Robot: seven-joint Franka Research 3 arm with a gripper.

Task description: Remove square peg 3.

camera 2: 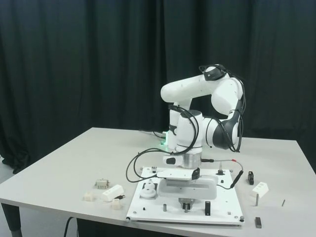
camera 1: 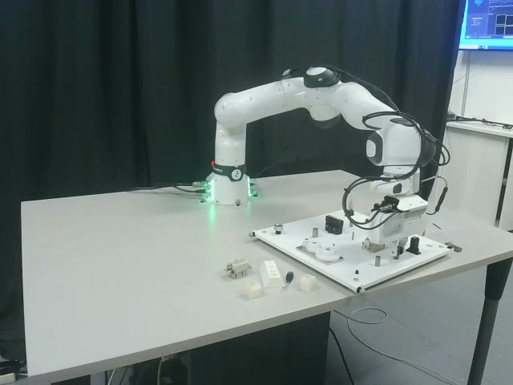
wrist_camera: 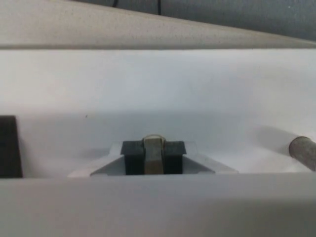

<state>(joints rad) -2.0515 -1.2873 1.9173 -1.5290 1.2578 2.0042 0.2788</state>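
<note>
Logging what I see from my remote station: gripper (wrist_camera: pixel 153 159), low centre of the wrist frame, its two black fingers (wrist_camera: pixel 132 157) closed on a pale upright square peg (wrist_camera: pixel 153 154) standing on the white board (wrist_camera: pixel 158 94). Board: flat, matte, rectangular; lower right of the first room frame (camera 1: pixel 353 269), lower centre of the second (camera 2: pixel 222 210). Gripper there hangs just above the board (camera 1: pixel 388 241) (camera 2: pixel 186 206). Grey round post (wrist_camera: pixel 302 152), right edge of wrist frame. Black block (wrist_camera: pixel 9 146), left edge. Grey table (camera 1: pixel 120 249), smooth, with small white blocks (camera 1: pixel 264 281) off the board. White arm (camera 1: pixel 321 92), rounded glossy casings.
</note>
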